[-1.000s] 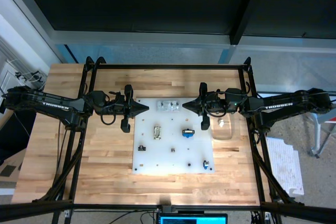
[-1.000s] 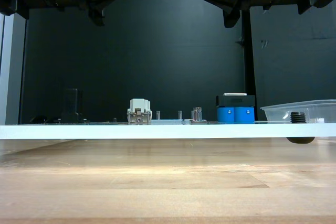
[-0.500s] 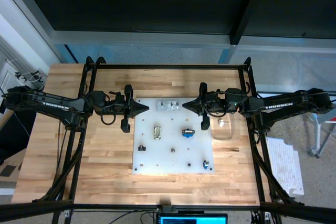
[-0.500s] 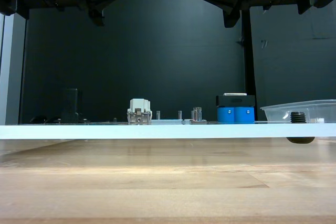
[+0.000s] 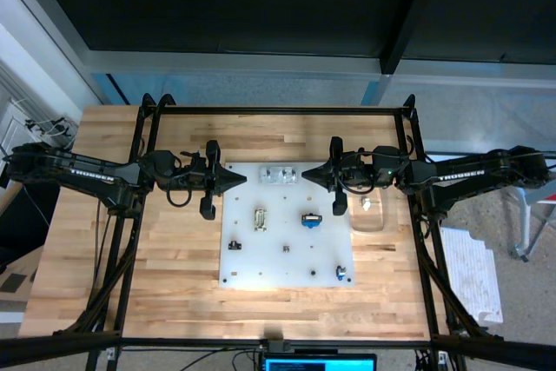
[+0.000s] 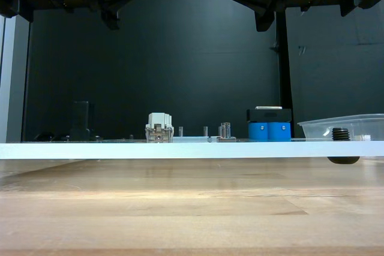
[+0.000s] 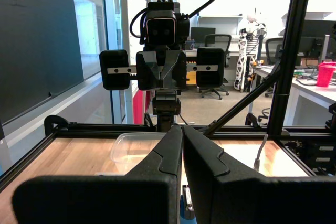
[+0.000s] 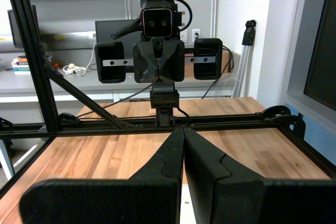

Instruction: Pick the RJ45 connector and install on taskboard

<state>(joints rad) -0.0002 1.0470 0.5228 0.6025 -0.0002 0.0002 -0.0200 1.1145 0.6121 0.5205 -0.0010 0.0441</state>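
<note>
Right gripper closed, empty, high over board; left gripper likewise.

- The board lies on the bench — the tray just beside its far right edge.
- The jack sits at the board's near right corner.
- My left jaws hang above the board's far left corner, my right jaws above its far right — facing, apart.

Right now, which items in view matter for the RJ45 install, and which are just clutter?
Job: small blue jack at white board's near right corner, seemingly holding the grey-booted connector; clear plastic tray; right tool, shut, parked high over board's far edge; left tool, shut, parked high opposite.
Idle: pale boxy socket; blue twin block; small metal posts.
</note>
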